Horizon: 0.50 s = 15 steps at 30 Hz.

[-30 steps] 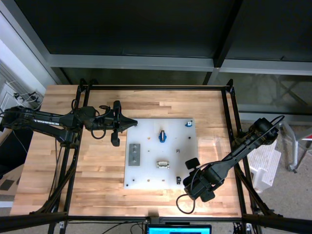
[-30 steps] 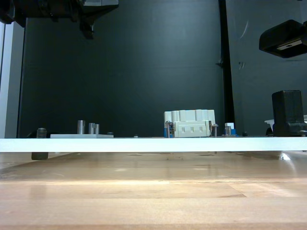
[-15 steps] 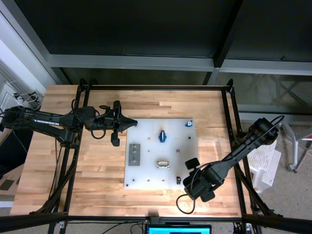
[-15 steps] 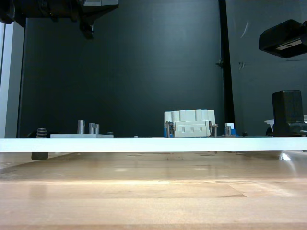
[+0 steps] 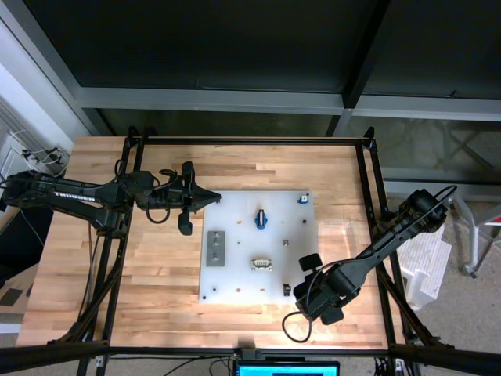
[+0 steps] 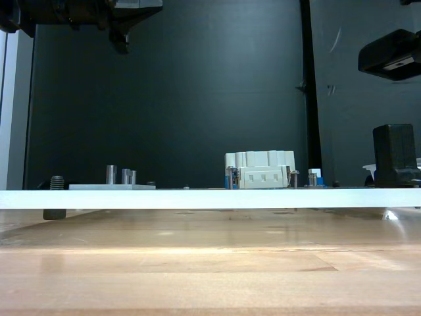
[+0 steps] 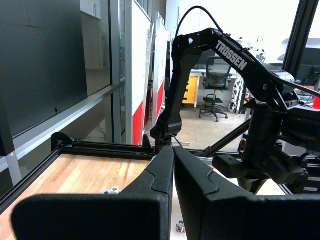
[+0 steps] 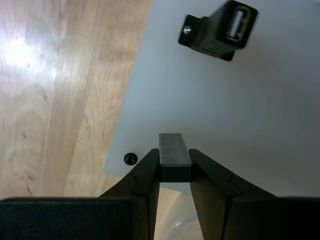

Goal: Pick the 16mm bar and install on taskboard

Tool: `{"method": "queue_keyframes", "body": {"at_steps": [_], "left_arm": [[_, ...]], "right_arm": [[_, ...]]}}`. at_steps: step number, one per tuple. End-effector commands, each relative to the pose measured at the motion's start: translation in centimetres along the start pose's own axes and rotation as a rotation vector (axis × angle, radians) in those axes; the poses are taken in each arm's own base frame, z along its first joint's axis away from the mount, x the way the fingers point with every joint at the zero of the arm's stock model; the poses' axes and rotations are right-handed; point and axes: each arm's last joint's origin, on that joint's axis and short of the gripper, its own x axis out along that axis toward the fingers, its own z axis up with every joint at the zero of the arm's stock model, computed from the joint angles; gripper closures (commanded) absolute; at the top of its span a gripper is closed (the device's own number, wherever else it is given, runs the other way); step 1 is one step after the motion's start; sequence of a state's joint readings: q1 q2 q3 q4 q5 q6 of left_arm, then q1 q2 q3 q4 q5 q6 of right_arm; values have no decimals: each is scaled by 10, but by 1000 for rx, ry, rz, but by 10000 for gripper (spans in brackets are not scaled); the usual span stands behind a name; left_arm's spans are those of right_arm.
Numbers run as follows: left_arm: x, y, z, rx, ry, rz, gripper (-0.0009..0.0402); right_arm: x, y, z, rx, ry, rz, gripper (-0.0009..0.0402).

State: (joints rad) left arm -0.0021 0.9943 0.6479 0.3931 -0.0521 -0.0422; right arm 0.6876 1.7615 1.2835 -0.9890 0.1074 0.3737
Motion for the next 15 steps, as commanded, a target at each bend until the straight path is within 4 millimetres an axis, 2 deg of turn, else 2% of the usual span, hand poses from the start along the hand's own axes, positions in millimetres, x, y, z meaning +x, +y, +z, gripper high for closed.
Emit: {"method": "queue_keyframes", "body": {"at_steps": [1,5,15], "left_arm": [[0,0,0,0,0,0,393],[0,0,0,0,0,0,393],[0,0,0,0,0,0,393]], "right_arm": [[0,0,0,107,-2,5,385],[0,0,0,193,-2,6,385],[0,0,1,206,-7,7,385]]}}
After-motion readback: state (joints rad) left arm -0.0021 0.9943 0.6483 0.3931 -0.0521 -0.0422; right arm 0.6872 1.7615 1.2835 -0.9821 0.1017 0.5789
